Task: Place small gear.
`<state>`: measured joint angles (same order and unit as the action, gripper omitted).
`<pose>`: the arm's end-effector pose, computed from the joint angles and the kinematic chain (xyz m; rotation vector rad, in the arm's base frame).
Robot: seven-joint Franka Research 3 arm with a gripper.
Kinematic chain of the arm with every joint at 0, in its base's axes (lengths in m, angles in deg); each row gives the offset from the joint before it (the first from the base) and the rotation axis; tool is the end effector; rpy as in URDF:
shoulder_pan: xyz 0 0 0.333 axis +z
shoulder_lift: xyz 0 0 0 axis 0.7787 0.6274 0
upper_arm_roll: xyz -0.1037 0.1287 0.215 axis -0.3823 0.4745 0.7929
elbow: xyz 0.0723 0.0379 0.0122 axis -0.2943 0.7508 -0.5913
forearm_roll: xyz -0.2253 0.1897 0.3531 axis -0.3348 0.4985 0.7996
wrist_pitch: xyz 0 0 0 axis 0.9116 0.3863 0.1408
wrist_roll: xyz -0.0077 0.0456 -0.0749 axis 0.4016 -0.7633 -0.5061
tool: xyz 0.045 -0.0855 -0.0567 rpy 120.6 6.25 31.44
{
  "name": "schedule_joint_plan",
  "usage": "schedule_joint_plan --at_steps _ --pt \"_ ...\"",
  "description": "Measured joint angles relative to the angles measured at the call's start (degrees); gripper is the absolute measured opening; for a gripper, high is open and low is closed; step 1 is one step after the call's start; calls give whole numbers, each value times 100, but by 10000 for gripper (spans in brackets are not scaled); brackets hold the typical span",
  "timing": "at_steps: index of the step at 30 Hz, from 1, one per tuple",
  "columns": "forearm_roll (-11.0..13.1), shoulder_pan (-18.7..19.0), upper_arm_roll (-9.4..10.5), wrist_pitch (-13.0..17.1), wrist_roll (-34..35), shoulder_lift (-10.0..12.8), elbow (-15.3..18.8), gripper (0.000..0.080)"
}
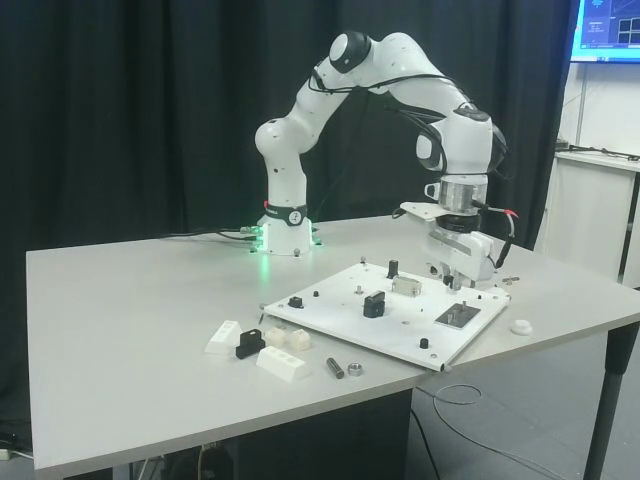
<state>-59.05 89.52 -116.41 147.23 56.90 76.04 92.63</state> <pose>0.7081 0.0243 0.2072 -1.0329 2.9660 -0.0393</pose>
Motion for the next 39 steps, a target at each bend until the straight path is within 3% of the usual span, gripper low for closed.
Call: schedule_joint_plan --at_steps 14,25,39 --pt "-7 71 5 0 0 0 -8 140" --pt "44 468 26 -57 30 1 -105 140" --pt "610 1230 -21 -62 250 107 -235 139"
